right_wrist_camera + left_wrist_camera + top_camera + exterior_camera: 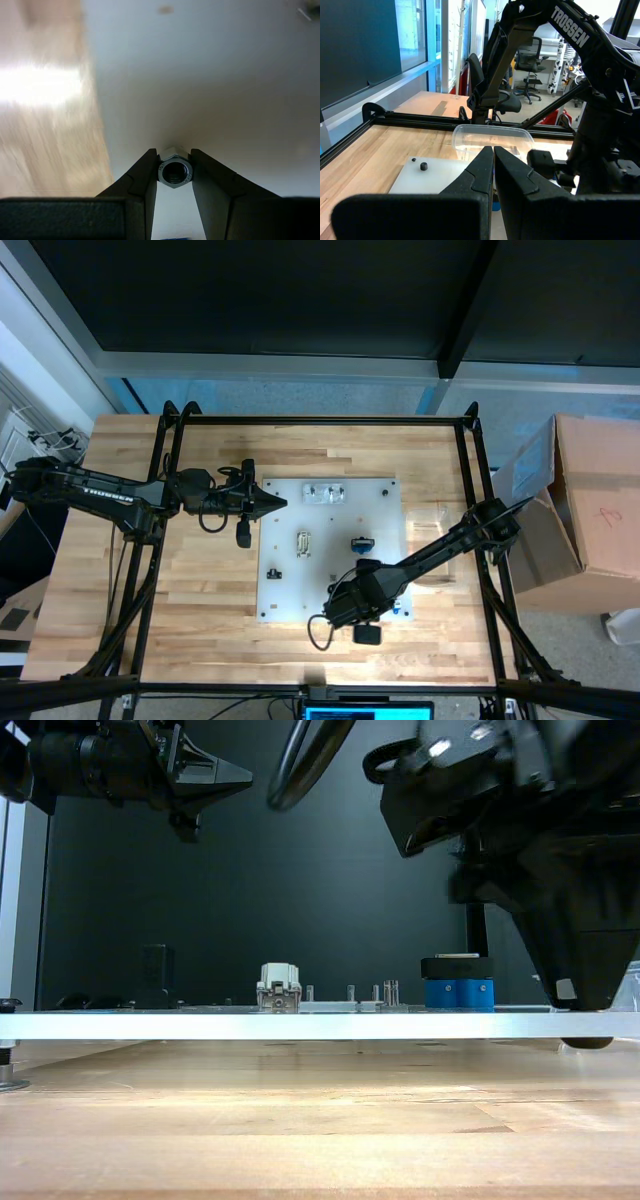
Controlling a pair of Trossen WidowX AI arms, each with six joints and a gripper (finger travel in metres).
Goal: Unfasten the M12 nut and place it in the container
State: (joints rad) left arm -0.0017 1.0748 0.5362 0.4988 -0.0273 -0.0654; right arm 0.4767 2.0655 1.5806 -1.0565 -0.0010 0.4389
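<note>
High view: the left end effector (275, 502) is held clear over the white plastic board's (300, 590) far left. Low view: the right end effector (588, 1005) is at board level. Left wrist: pinched together, empty. Right wrist: the small silver hex nut (174, 172) is clamped, presumably for unscrewing; whether on its stud cannot be told.

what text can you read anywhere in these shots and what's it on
"TROSSEN": white letters on the black right arm, left wrist view.
"TROSSEN": on the black left arm, high view.
Red mark on the brown cardboard box: unreadable.
No text on the left gripper, shut above the white board's far left corner, or the right gripper, shut on the small silver nut; on its stud or not, cannot tell.
</note>
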